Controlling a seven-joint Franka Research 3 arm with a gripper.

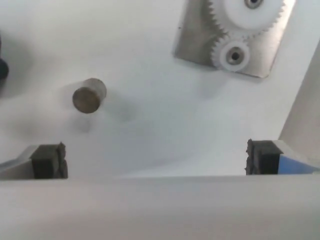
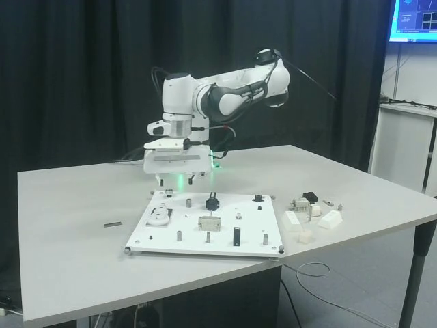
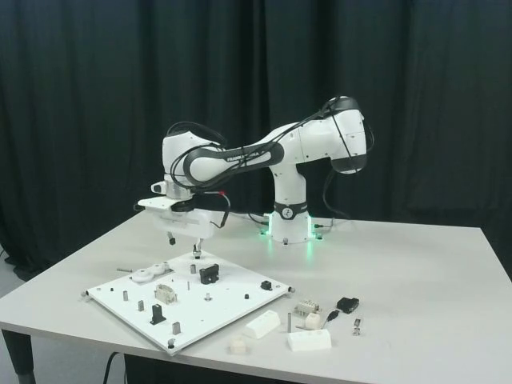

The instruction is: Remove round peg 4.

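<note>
The gripper (image 1: 155,157) is open wide and holds nothing. In the wrist view its two dark fingertips (image 1: 49,161) sit far apart, with only bare white board (image 1: 150,110) between them. Round peg 4 (image 1: 88,95) is a short grey post that stands straight up out of the board, so its long way runs up and down. We look almost straight onto its flat round top. The peg is not in the gap between the fingertips. It stands ahead of that gap and off to one side, closer to one fingertip than to the other. Two white gears (image 1: 240,30) on a grey metal plate (image 1: 195,40) sit farther off, on the other side of the peg. In the first room view the gripper (image 2: 179,179) hangs in the air above the back edge of the board (image 2: 252,229), well apart from it, near a short peg (image 2: 187,203) that I think is the same one. I think the gripper has to slide sideways and forward until the peg sits right in the middle of the gap, then go straight down, close on the peg and lift it straight up. There is only one arm, so no other arm can be nearer.
</note>
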